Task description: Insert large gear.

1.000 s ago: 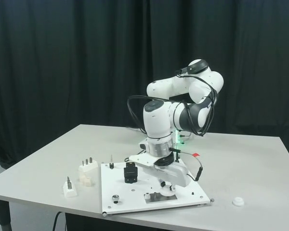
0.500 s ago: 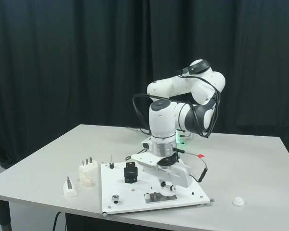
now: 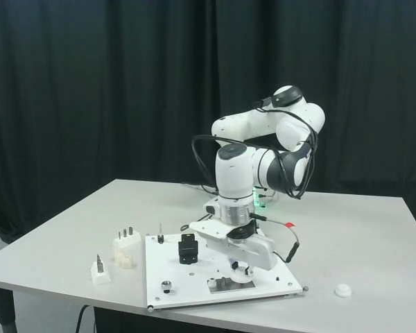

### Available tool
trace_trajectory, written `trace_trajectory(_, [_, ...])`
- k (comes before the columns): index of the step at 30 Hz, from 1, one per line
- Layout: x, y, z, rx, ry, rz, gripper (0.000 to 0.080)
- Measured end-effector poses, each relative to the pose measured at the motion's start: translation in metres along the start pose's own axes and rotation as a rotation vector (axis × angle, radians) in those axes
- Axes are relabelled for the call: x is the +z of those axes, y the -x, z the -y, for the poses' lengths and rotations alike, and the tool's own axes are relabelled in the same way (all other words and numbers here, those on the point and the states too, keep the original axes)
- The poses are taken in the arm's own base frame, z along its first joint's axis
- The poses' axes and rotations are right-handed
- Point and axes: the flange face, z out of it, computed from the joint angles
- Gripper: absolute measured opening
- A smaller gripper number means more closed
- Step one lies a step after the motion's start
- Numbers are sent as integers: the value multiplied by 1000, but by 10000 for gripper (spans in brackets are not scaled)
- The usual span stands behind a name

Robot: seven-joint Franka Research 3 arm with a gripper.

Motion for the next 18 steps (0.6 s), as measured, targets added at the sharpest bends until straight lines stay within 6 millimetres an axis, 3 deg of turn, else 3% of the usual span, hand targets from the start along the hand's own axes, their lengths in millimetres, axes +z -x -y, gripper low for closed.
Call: trace_trajectory(18, [0,-11,-2,32,-11,67,326])
